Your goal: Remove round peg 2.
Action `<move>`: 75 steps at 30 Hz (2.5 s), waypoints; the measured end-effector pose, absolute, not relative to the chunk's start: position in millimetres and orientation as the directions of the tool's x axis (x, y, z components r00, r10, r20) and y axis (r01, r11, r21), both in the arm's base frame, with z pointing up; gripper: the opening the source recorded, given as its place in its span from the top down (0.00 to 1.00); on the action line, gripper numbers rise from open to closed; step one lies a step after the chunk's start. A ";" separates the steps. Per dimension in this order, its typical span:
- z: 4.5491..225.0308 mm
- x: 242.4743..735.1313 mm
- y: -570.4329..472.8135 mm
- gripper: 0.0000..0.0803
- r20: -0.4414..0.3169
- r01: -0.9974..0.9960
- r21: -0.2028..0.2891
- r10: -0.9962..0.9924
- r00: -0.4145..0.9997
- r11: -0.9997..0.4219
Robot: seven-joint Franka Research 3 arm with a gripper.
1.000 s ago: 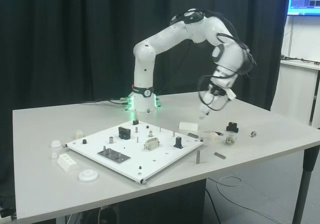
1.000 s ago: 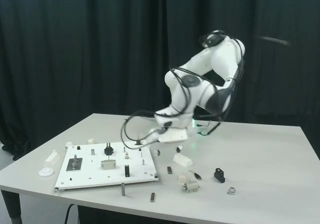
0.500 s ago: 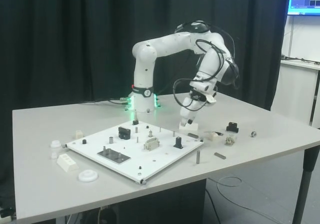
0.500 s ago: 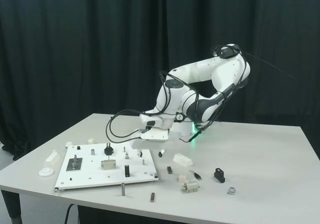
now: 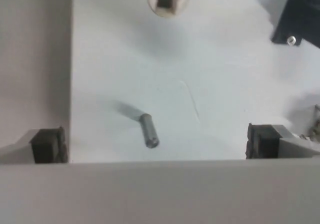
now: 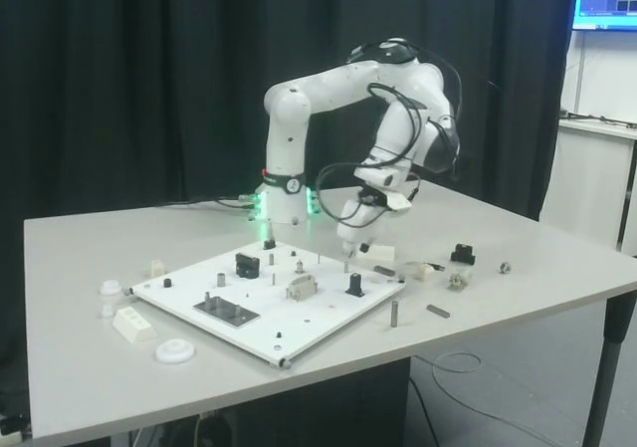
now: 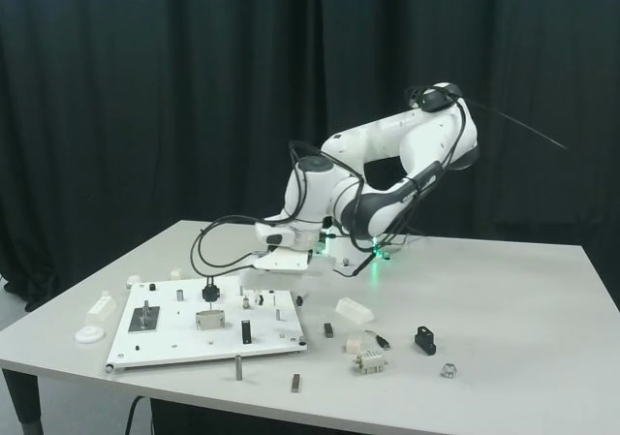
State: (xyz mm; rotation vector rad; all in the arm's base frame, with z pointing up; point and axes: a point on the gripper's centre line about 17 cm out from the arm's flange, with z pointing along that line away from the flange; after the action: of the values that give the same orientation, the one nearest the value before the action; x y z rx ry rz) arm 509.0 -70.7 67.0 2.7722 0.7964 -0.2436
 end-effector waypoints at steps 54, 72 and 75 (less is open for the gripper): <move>37.1 474.5 -67.2 0.00 -0.105 0.475 -0.012 0.474 0.874 -0.880; 30.7 478.3 -67.5 0.15 -0.098 0.484 0.007 0.482 0.871 -0.875; 30.5 478.9 -67.5 0.15 -0.096 0.484 0.008 0.481 0.871 -0.875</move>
State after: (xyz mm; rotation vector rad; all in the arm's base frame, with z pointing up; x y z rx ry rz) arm 478.9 -67.5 30.5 3.0081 0.7761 -0.1415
